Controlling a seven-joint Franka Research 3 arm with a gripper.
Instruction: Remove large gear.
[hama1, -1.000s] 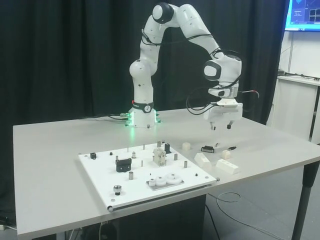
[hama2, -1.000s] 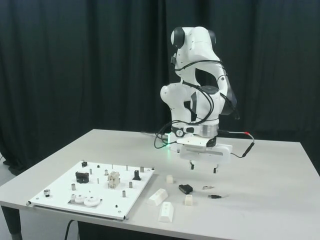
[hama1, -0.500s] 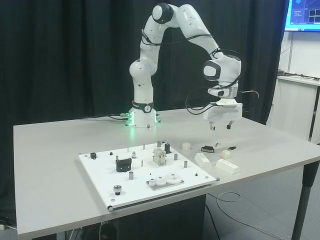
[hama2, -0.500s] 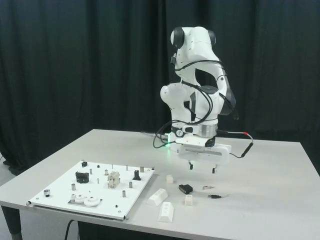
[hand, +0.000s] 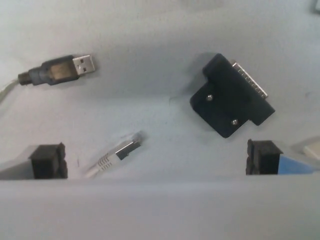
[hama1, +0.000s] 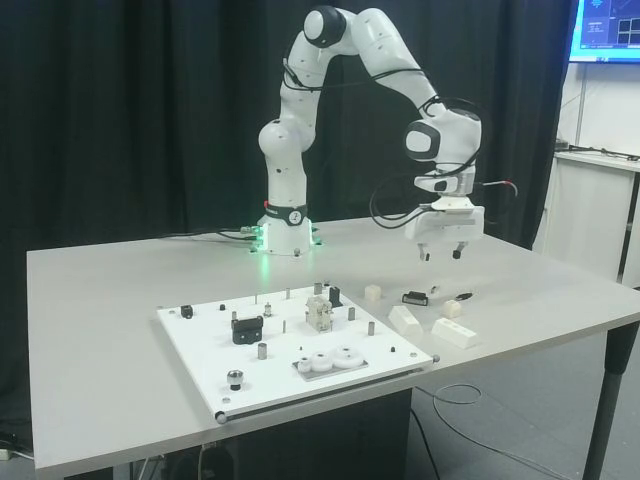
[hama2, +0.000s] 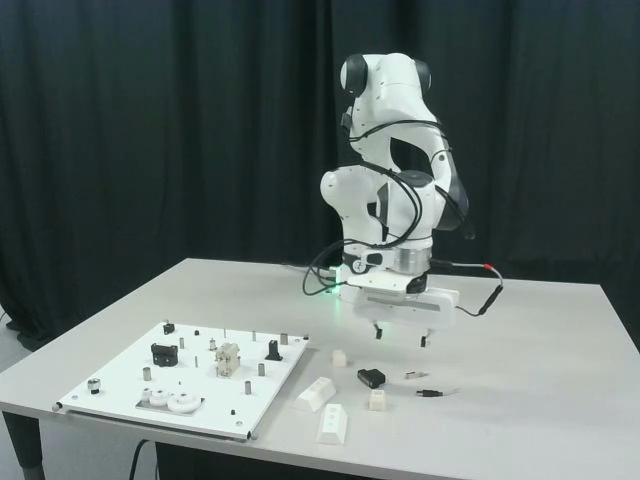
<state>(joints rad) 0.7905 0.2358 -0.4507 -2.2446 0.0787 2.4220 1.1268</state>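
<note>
Pincer (hama1: 441, 253) has risen slightly over the last second and drifted a little toward the arm's base, judging by both room views. It hangs above the loose connectors, well apart from the white board (hama1: 200, 335). Its fingers (hand: 48, 161) stand wide apart and hold nothing.

Large gear (hama1: 347, 357) sits untouched on the board, at the edge nearest the front of the tabletop (hama1: 90, 300), touching a row of smaller gears (hama1: 312, 363) on a small plate. In the second room view the large gear (hama2: 182, 402) is likewise far from the pincer (hama2: 399, 335).

My reading: the lift looks like clearance before a traverse to the board. No removal step has begun.

Wrist view, below the pincer: black multi-pin plug (hand: 231, 95), a flat computer plug (hand: 57, 69) on its cable, and a small network plug (hand: 119, 153), all lying apart on the grey surface.

Surface: grey, matte, flat; white blocks (hama1: 428, 325) lie near the board's side.

Room: black curtain behind, green light at the arm's base (hama1: 283, 233), a screen in the upper corner (hama1: 606, 28).
</note>
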